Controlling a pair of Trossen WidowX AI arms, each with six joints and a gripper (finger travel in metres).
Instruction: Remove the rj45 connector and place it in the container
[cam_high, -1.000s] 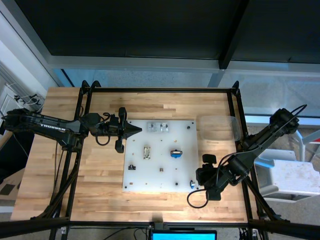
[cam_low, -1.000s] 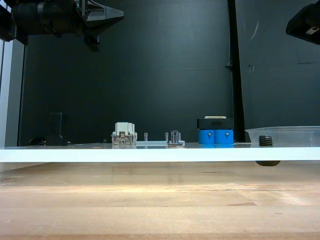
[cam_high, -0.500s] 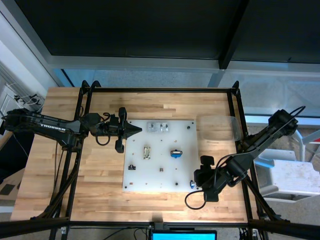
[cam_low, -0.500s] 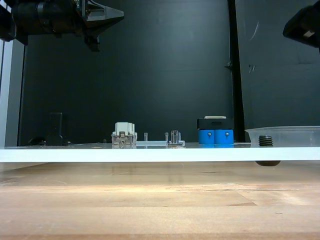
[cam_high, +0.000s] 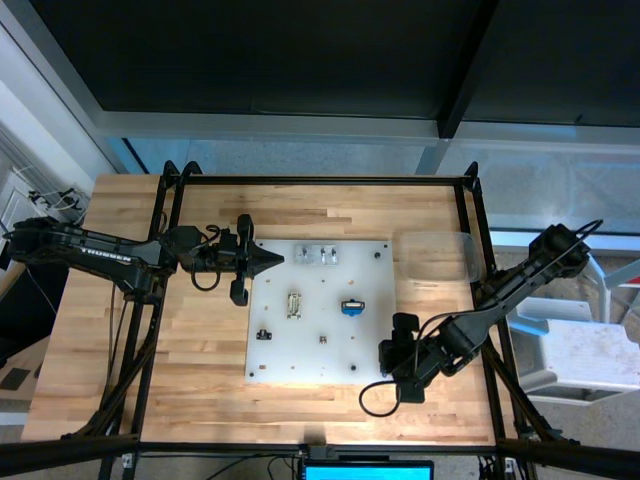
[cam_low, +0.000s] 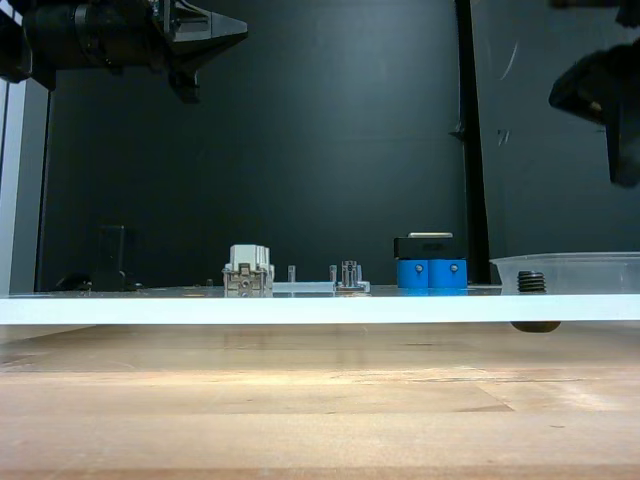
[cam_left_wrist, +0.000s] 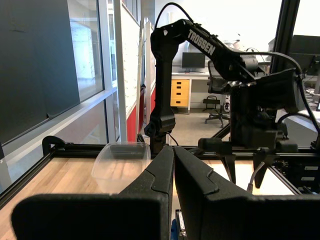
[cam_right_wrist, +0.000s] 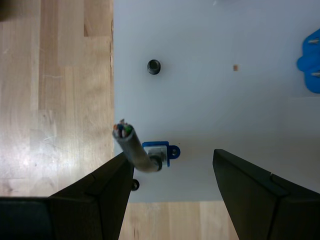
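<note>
We note: right end effector (cam_right_wrist: 171, 154) wide over rj45 connector (cam_right_wrist: 158, 159) (nothing held); left end effector (cam_left_wrist: 173, 150) pinched together over board (cam_high: 300, 350) edge, wood table (cam_high: 200, 340).

From above, the right gripper (cam_high: 385, 361) hides the rj45 connector (cam_right_wrist: 159, 154) at the board's (cam_high: 310, 330) near right corner (its own wrist camera shows it). The low view's edges cut off the left gripper (cam_low: 241, 36), high at the left, and the container (cam_low: 575, 270).
</note>
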